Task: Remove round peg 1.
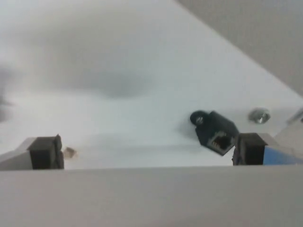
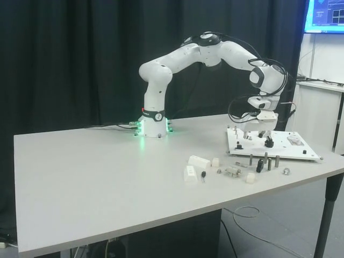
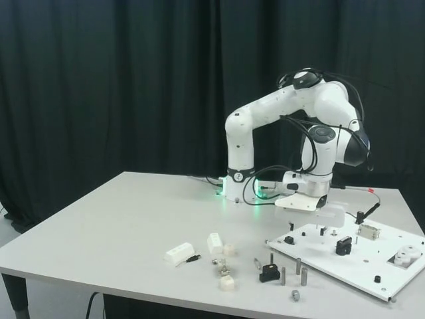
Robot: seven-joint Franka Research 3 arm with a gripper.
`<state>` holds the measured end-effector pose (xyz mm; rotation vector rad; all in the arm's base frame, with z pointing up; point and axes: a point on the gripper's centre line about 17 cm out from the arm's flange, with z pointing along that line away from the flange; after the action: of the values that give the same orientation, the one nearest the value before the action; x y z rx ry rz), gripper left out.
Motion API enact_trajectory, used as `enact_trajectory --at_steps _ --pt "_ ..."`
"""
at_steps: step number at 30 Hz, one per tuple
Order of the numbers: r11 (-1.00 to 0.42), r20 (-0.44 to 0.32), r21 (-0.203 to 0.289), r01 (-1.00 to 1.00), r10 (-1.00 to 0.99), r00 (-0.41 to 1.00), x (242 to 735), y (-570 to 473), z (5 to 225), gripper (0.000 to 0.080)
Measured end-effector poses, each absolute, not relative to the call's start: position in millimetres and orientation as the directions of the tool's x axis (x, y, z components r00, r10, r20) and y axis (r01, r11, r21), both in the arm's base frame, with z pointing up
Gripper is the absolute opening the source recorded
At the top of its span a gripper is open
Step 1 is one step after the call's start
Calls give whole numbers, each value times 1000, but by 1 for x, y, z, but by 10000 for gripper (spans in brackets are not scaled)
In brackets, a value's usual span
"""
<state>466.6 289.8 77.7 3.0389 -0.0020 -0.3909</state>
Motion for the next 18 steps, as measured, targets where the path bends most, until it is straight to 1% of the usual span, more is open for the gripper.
enact_trajectory --at_steps 8,18 --pt "-996 -254 88 -7 -29 967 447 289 77 800" --pt "-997 -237 69 -34 -49 970 423 289 71 800"
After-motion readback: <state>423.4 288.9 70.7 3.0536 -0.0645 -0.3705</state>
